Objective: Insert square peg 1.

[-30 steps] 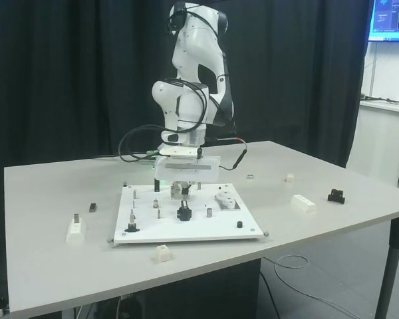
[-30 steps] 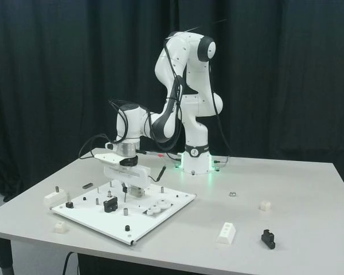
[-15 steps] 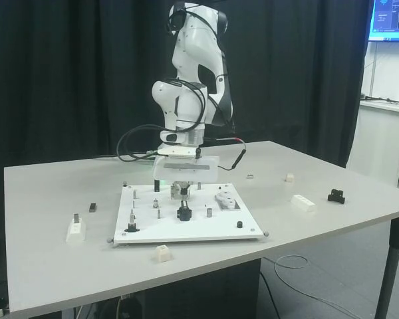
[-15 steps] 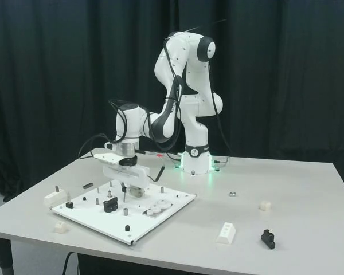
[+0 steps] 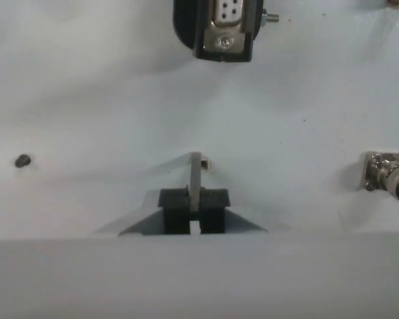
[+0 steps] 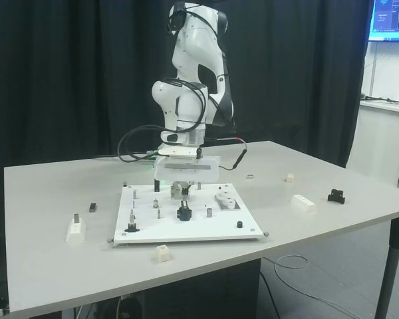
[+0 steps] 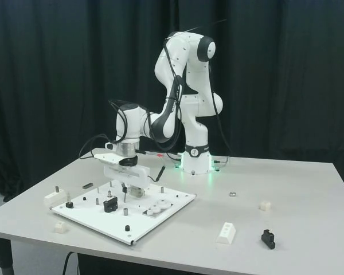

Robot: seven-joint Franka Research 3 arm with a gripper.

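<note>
Near edge first, 1st room view: small white block [image 6: 162, 252] on the grey table [image 6: 46, 279] at 6 o'clock of the white board [image 6: 186, 229], and a white holder block [image 6: 75, 229] at 9 o'clock of it. Further back, over the board's middle, sits the gripper [image 6: 179, 191]. In the wrist view the black fingers [image 5: 175, 211] are nearly closed, pinching a thin grey square peg [image 5: 195, 179] upright betw. them. The peg tip is low over the board, just beside a tiny pale square spot, prob. its hole. Can't tell if the tip touches the board yet. Beyond the peg on the board is a D-sub connector [image 5: 219, 30]; a coax connector [image 5: 386, 174] is off to one side. Behind that are the white arm [image 6: 193, 66] and its base, w/ a green light showing in the 2nd room view. Change vs 1.0 s and 0.5 s ago: basically none. Arm pose, gripper height and board parts all look the same in both room views. Meaning, as a guess: big travel is done and it's now in slow fine alignment or press-in. Peg not seated yet, as most of its length shows below the fingers. Risk: a slightly off tip could jam on the hole edge.
</note>
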